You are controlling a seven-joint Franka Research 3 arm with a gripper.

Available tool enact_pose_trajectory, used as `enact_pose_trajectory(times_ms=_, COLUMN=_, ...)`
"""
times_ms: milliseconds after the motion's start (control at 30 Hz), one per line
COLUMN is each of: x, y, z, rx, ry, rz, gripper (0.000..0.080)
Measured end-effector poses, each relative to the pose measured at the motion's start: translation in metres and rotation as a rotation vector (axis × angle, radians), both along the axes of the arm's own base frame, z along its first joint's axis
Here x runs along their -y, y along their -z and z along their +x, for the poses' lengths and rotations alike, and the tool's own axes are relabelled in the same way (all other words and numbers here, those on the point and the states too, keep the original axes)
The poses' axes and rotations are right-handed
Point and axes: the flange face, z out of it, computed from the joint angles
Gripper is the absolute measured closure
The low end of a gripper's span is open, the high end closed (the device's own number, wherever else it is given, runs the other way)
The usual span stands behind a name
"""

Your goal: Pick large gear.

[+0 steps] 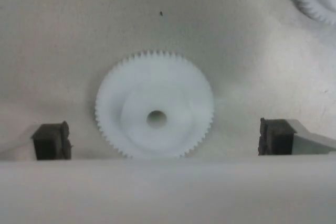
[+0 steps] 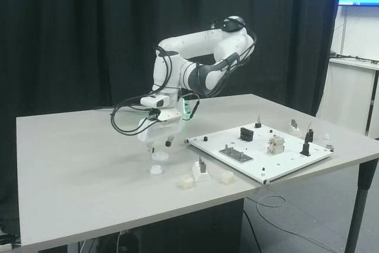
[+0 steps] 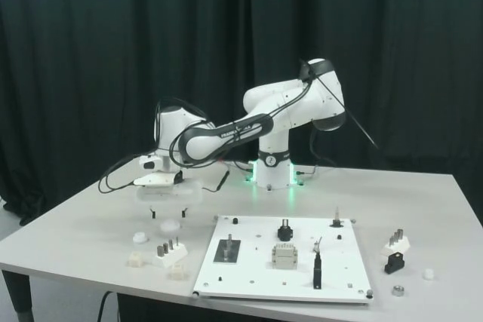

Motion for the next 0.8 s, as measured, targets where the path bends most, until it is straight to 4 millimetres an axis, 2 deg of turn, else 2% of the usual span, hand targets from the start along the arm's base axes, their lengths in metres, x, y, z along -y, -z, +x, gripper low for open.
enact_pose_trajectory(times_ms=800, x=-0.003, y=0.021, z=0.0, rx=-0.015, ry=-0.024, rz=-0.014, gripper=0.0003)
